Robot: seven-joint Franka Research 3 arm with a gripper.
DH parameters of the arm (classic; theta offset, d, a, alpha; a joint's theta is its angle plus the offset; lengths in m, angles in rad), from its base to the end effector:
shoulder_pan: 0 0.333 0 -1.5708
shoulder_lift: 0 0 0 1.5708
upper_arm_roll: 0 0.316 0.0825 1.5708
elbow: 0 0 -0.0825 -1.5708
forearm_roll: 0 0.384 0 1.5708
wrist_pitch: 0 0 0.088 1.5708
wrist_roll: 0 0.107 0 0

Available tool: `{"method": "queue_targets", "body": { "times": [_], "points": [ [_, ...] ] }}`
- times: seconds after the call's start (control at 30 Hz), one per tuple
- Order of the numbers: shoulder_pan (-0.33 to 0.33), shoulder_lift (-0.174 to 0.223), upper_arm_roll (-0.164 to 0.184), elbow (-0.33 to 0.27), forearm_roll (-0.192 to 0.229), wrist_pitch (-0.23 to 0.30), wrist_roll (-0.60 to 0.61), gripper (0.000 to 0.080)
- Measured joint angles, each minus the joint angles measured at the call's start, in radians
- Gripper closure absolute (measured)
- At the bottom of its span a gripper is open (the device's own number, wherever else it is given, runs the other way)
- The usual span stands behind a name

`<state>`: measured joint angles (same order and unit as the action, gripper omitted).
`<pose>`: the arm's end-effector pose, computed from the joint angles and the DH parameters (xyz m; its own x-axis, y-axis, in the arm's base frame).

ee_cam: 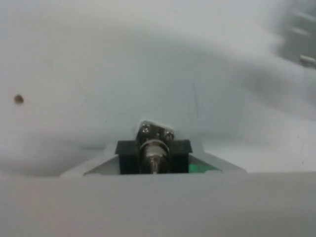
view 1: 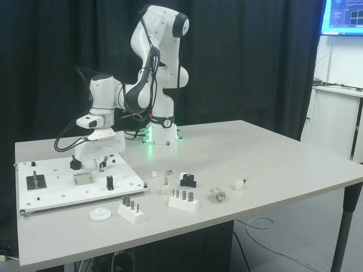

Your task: Insert BNC.

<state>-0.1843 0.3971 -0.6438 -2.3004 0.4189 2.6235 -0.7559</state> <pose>0.3431 -0.4013 0.2111 0.9230 -0.3841 0.0218 -0.3847 -0.9221 0.0430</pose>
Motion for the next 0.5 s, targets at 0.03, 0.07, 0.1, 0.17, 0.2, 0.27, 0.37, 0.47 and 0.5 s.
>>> {"method": "queue_targets", "body": {
  "times": [0.03,0.07,0.1,0.17,0.2,0.27,0.37,0.47,0.5],
  "points": [
    [0.001,-0.001,0.0,-0.003,0.0,0.005,-0.021,0.0682],
    [0.002,-0.002,0.0,-0.005,0.0,0.01,-0.042,0.0682],
    [0.003,-0.002,0.0,-0.007,0.0,0.014,-0.059,0.0682],
    [0.005,-0.003,0.0,-0.011,0.001,0.021,-0.095,0.0682],
    [0.006,-0.004,0.0,-0.013,0.001,0.024,-0.107,0.0682],
    [0.007,-0.006,0.0,-0.017,0.001,0.032,-0.131,0.0682],
    [0.009,-0.009,0.0,-0.024,0.001,0.043,-0.162,0.0682],
    [0.01,-0.011,0.0,-0.027,0.001,0.049,-0.195,0.0682],
    [0.01,-0.011,0.0,-0.028,0.002,0.05,-0.205,0.0682]
  ]
}}
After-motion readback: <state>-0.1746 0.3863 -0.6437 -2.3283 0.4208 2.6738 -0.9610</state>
